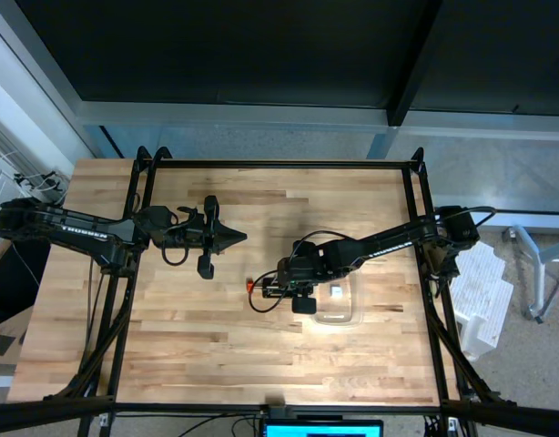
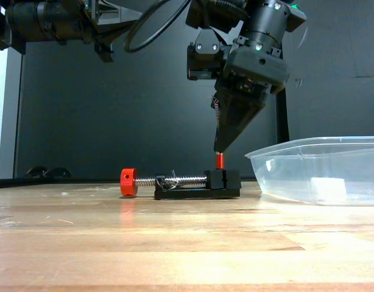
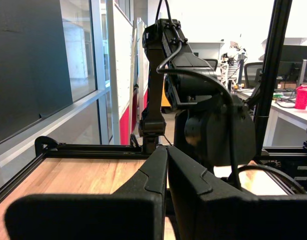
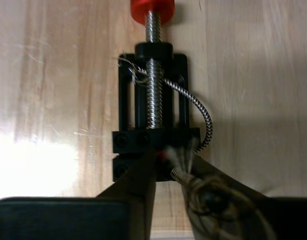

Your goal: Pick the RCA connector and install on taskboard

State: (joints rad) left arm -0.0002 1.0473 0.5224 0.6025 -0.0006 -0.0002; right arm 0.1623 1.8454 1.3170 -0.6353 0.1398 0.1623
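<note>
The taskboard [image 1: 259,288] is a small black block with a threaded screw and a red knob [image 2: 128,182], lying mid-table. My right gripper [image 2: 218,148] points straight down over the block's end farthest from the knob [image 4: 143,139]. It is shut on the RCA connector [image 4: 177,159], a tiny silvery piece with a red tip [image 2: 219,160] that reaches down to the block's top. A braided wire [image 4: 206,120] loops from the screw frame towards the fingers. My left gripper [image 1: 236,238] hangs shut and empty above the table, left of the board.
A clear plastic tray [image 2: 309,164] stands just right of the taskboard, close beside the right gripper [image 1: 281,280], with a small white piece [image 2: 326,188] inside. Black frame rails run along the table's edges. Bare wood lies in front of the board.
</note>
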